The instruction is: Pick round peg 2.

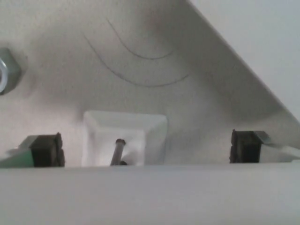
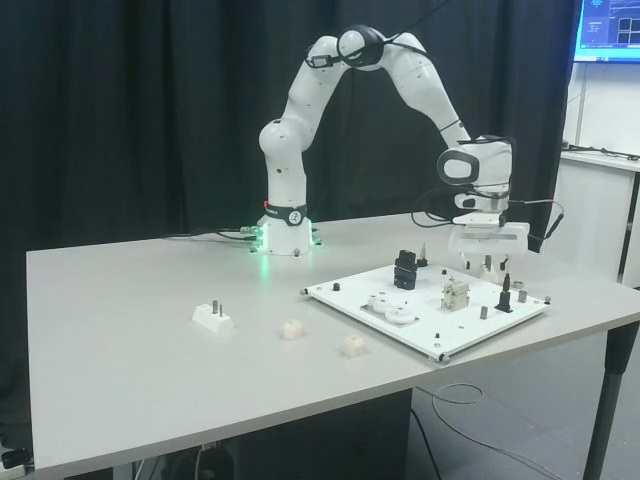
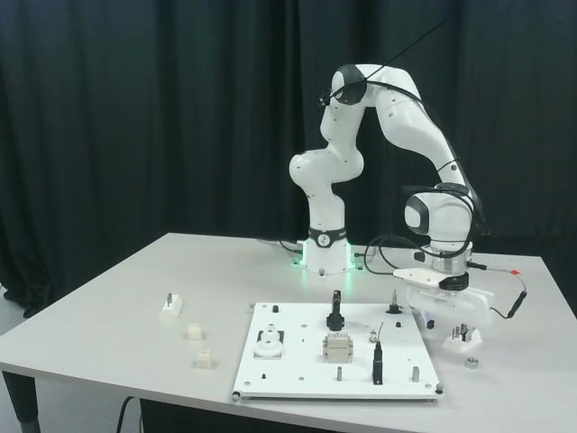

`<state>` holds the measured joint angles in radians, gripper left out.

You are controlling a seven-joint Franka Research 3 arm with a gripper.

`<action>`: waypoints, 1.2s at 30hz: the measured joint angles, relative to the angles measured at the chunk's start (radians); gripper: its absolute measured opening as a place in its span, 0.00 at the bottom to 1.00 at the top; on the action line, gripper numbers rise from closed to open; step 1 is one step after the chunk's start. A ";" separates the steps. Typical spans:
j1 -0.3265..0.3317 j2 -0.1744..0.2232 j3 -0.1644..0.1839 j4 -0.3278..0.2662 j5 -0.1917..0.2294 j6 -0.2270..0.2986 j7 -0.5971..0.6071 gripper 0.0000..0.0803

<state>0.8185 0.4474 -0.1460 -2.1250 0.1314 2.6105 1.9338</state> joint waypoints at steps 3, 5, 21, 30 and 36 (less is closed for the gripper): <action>0.001 0.004 0.000 0.002 0.000 0.002 0.000 1.00; 0.003 0.005 0.000 0.003 -0.001 0.002 0.000 0.88; 0.023 0.005 0.000 0.020 0.000 0.002 0.018 0.25; 0.033 0.006 0.000 0.031 0.000 0.001 0.027 0.09; 0.035 0.008 0.000 0.036 0.000 0.000 0.028 0.09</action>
<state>0.8534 0.4558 -0.1460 -2.0886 0.1316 2.6106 1.9619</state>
